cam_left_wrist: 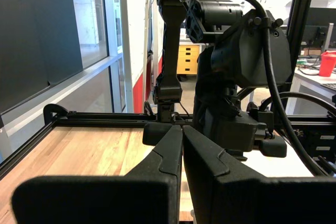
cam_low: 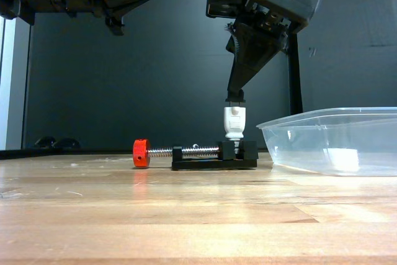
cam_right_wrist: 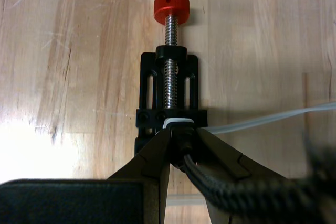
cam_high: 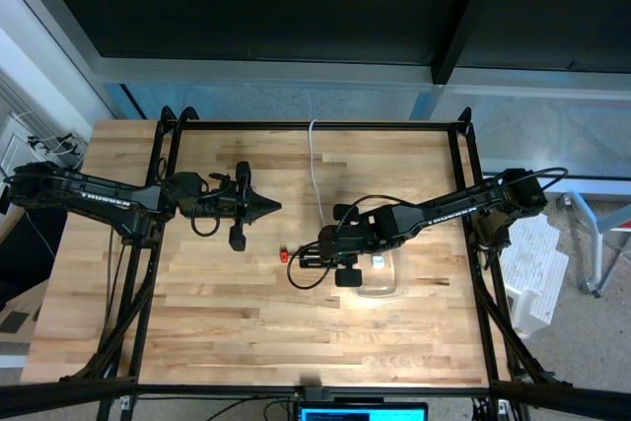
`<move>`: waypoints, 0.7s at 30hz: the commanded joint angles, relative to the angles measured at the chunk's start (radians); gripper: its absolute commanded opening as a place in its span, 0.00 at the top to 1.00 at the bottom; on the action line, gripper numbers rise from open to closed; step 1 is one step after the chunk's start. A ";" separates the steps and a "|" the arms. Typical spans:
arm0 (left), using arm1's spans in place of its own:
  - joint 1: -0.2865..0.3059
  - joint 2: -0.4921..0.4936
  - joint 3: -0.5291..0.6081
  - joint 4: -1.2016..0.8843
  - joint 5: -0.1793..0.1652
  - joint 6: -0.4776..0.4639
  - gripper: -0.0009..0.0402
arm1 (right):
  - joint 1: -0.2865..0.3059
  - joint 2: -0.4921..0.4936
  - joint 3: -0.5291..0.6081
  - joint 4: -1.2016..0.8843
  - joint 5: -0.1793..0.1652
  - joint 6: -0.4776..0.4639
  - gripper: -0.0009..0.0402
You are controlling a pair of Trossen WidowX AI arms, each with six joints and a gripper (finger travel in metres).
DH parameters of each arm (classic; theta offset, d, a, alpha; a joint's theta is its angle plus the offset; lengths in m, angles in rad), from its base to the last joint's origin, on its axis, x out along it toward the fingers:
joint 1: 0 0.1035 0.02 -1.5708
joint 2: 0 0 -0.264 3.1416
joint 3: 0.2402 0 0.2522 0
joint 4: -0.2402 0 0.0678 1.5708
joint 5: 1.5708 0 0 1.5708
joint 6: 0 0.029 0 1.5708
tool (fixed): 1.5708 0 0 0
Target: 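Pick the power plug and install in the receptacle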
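The receptacle (cam_low: 234,122) stands upright on the table, its white socket clamped in a black blocky body (cam_right_wrist: 167,94) with a red-orange knob (cam_low: 141,152). Its white cable (cam_right_wrist: 273,119) trails away. The black power plug (cam_low: 234,97) sits right on top of the white socket, and my right gripper (cam_low: 235,94) points straight down, shut on it. In the right wrist view the plug (cam_right_wrist: 182,139) shows between the closed fingers, just over the white socket edge (cam_right_wrist: 178,123). My left gripper (cam_high: 268,207) hangs shut high over the table's left half, holding nothing.
A clear plastic tray (cam_low: 335,141) lies just right of the receptacle, with a small whitish cube (cam_high: 378,262) inside. A black frame (cam_high: 315,126) borders the wooden table. The white cable (cam_high: 315,170) runs toward the far edge.
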 commanded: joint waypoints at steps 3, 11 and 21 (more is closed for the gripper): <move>0.000 0.000 0.000 0.000 0.000 0.000 0.98 | 0.000 0.003 -0.042 0.036 -0.003 0.005 0.98; 0.000 0.000 0.000 0.000 0.000 0.000 0.98 | -0.001 0.003 -0.078 0.069 -0.003 0.005 0.98; 0.000 0.000 0.000 0.000 0.000 0.000 0.98 | -0.002 0.003 -0.117 0.114 -0.003 0.008 0.98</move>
